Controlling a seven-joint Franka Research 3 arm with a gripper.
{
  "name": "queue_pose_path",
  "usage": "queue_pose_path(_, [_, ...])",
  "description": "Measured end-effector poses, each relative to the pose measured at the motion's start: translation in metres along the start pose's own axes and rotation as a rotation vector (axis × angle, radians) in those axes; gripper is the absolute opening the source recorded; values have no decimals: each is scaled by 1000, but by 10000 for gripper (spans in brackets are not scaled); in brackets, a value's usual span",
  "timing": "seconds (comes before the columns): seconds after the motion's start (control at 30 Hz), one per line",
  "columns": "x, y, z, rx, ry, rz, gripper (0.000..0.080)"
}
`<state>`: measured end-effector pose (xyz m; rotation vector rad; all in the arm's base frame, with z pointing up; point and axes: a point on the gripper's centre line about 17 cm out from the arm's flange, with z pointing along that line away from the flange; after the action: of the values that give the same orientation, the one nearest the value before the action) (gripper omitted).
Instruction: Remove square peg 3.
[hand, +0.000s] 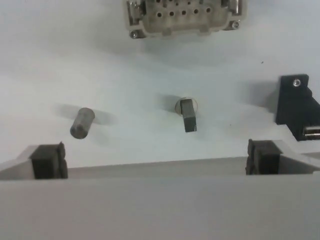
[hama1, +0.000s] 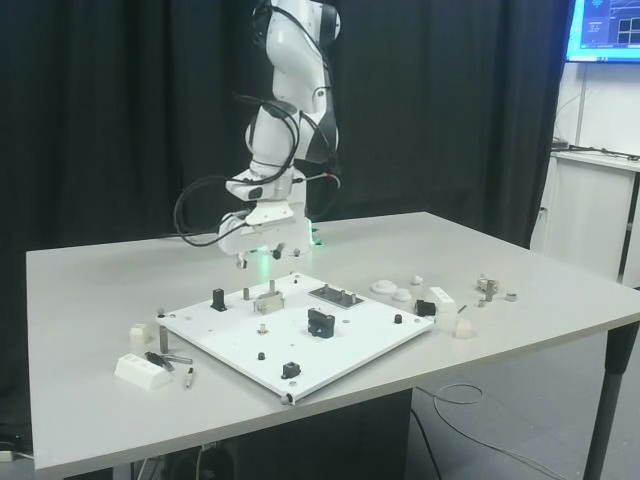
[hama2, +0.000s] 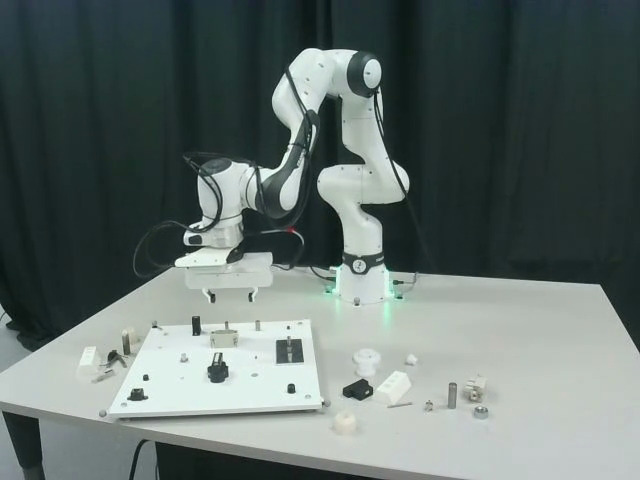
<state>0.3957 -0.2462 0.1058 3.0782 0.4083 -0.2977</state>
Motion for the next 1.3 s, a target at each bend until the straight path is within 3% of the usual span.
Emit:
queue_pose_path(0.6, [-6, 23, 28, -36, 8, -30, 800])
queue_pose_path(1.3, [-12, 21, 55, 12, 6, -36, 800])
